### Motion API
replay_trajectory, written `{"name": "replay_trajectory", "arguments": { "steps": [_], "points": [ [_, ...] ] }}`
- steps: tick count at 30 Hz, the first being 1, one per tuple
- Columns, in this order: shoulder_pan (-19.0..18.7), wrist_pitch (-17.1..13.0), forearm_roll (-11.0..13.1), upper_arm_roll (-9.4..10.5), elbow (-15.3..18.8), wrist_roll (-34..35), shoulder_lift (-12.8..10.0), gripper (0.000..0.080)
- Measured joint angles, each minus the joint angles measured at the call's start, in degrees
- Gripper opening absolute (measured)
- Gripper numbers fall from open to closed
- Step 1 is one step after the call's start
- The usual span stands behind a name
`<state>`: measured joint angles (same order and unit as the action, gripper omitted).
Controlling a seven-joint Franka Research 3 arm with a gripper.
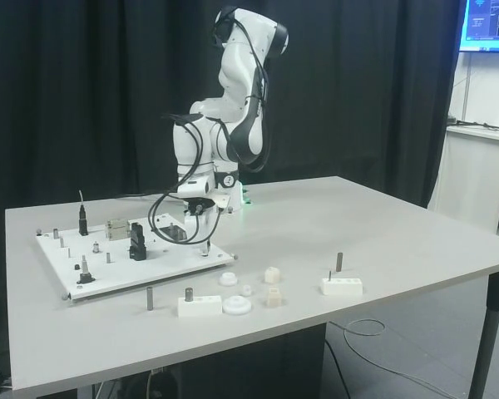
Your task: Insert bolt 4.
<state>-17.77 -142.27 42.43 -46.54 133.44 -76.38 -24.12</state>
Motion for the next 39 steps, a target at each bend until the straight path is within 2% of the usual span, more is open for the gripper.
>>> {"name": "replay_trajectory", "arguments": {
  "steps": [17, 39],
  "points": [
    [0.0, -0.2, -0.1, 0.01, 0.0, 2.0, -0.1, 0.0229],
    [-0.1, -0.5, -0.1, 0.11, 0.0, 16.8, -0.1, 0.0229]
  ]
}}
